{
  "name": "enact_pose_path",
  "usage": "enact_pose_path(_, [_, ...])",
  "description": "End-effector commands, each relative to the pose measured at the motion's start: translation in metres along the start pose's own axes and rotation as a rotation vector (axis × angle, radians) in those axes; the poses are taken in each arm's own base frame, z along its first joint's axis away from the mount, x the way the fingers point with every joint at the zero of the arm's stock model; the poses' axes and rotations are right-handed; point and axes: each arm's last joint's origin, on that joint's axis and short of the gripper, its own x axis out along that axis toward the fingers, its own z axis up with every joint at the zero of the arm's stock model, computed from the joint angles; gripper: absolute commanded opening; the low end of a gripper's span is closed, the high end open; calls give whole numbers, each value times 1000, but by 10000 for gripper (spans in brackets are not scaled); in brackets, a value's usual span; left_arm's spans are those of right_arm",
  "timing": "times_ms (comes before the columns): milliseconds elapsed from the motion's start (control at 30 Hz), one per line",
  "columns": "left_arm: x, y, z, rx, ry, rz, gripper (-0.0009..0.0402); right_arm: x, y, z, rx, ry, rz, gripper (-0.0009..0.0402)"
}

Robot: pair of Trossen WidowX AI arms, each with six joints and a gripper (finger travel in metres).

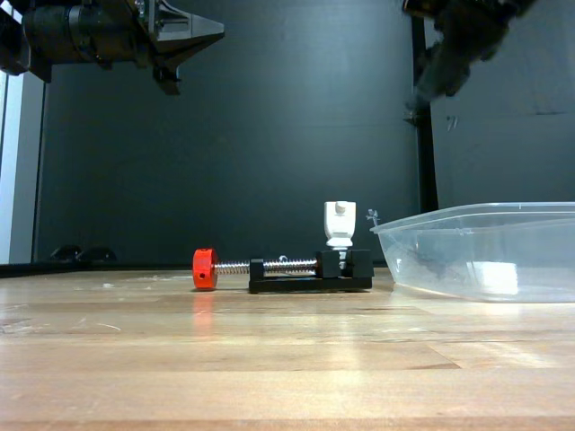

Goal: Remove the power plug from the receptacle and place in the container

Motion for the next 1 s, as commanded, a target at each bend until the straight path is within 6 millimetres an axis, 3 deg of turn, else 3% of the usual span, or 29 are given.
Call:
enact_pose_path(33, [0,0,0,0,0,0,0,-8,-4,2,5,-153,20,161])
enact_pose_path(400, [0,0,0,0,0,0,0,-18,-27,-2,0,-529,58,-6])
enact_pose_path(600, [0,0,0,0,0,0,0,-16,-39,-12,1,-620,43,3])
enact_pose_path(1000, [0,0,0,0,0,0,0,-11,-38,-24,-14,-752,83,0])
